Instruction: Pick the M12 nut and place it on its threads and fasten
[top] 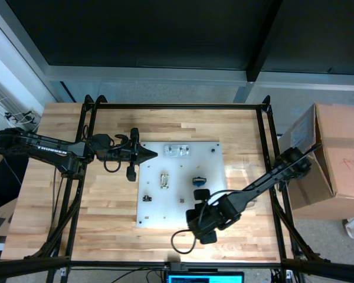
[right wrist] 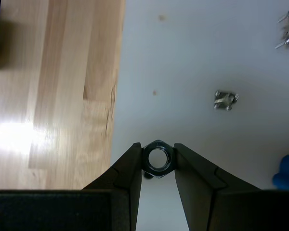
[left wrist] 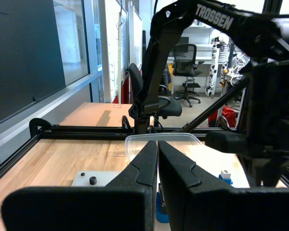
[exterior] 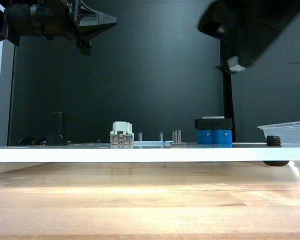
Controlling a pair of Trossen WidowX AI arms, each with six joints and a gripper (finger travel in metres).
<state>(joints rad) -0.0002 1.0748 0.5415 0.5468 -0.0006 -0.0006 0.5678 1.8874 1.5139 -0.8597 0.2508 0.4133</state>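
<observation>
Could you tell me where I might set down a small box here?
Bare wood: between the white board and the near edge of the table, and left of the board, nearer than the left arm. Crowded: the board's near right corner, where the right gripper holds the nut aloft by the bare stud. The shut left gripper hangs over the board's far left edge.

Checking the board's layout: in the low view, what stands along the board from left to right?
Connector, silver post, blue block, bare stud. Overhead: left gripper at left, shut; right gripper at right, shut on the nut.
</observation>
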